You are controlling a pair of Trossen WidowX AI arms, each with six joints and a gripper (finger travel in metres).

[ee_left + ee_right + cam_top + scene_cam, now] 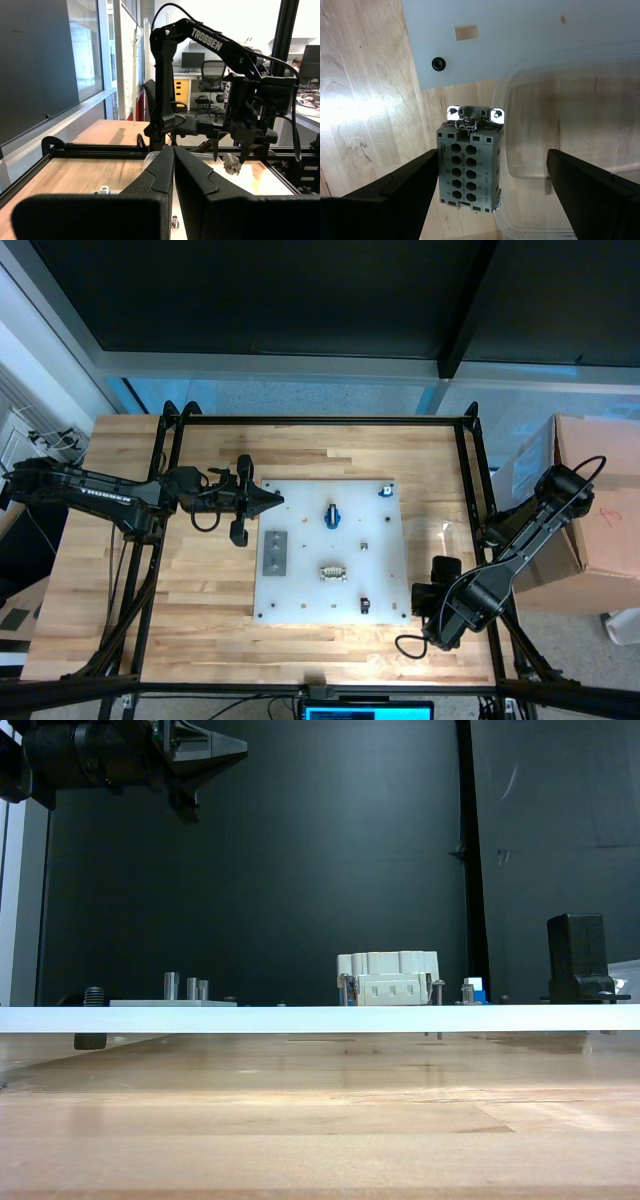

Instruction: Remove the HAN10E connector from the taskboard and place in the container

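Straddling HAN10E connector (469, 160): TROSSEN right gripper (492, 162); left gripper (272, 498) over taskboard (300, 592).

Bright overhead light, white glare on the table (350, 107), low view dark-backed — foreground wood soft

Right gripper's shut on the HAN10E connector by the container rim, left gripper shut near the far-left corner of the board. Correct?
No: the right gripper is open. The right wrist view shows the HAN10E connector against one finger, the other well clear. It is by the container rim, and the left gripper is shut near the far-left corner of the board.
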